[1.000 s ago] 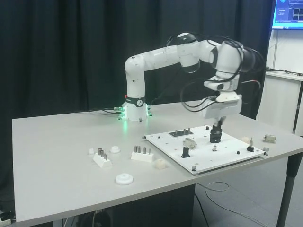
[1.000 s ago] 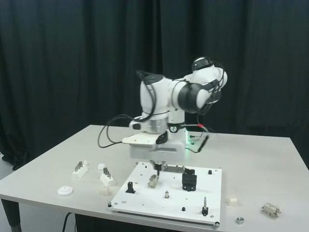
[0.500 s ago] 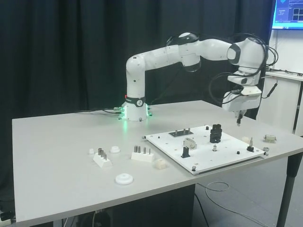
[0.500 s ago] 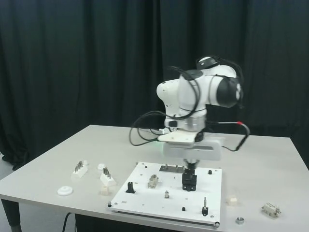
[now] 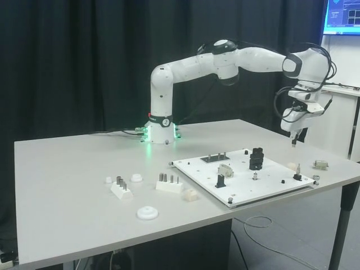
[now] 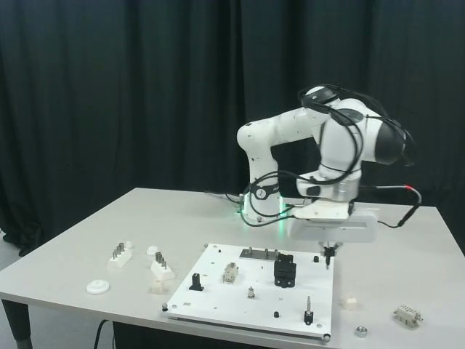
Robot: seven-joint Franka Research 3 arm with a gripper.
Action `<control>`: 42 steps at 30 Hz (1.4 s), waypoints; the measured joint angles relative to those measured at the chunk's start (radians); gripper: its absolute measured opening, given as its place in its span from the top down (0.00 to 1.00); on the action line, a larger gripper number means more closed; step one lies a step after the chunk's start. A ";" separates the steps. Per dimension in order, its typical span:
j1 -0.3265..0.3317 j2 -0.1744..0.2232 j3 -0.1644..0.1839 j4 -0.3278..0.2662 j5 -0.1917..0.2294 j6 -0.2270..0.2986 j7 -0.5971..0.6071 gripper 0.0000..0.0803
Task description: Place USB.
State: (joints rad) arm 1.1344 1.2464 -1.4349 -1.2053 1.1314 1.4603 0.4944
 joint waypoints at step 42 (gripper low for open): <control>0.073 0.002 0.151 0.001 -0.169 0.123 -0.635 0.92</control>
State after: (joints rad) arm 1.2077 1.2481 -1.2841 -1.2047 0.9627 1.5832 -0.1403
